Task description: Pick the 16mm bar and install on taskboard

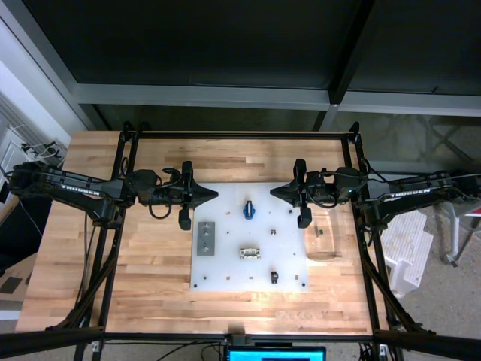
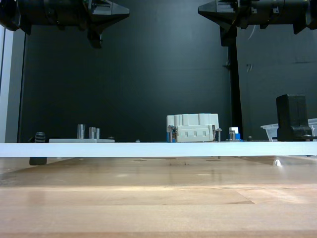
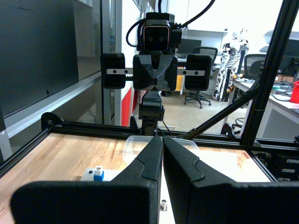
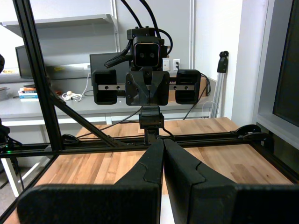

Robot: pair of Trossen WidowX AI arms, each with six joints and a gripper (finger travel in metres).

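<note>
1. Butcher-block wooden table (image 1: 113,248) with the white rectangular taskboard (image 1: 225,271) on it, seen from the high view. The black left gripper (image 1: 213,195) and black right gripper (image 1: 276,190) hang nose to nose over the board's far part, well apart from each other. A clear plastic tray (image 1: 336,252) sits just beside the board, below the right gripper and back behind its tips. A small dark bit (image 1: 321,232) lies loose in it. My guess is that's the 16mm bar, but I can't tell for sure, and I can't make out its long axis either. If it is, the right arm is clearly the nearer one.
2. Low view: both grippers are way up above the board and touch nothing. Far below them sit a grey metal block with upright posts (image 2: 81,141), a beige rectangular connector (image 2: 193,128) and a black plastic block (image 2: 292,119).
3. Left wrist view: the left gripper's fingers are pressed together with nothing between them. The tray sits down beyond its tips.
4. Right wrist view: same deal, the right gripper is clenched on nothing. No bar shows here. I reckon it'll have to turn back and drop down toward the tray.
</note>
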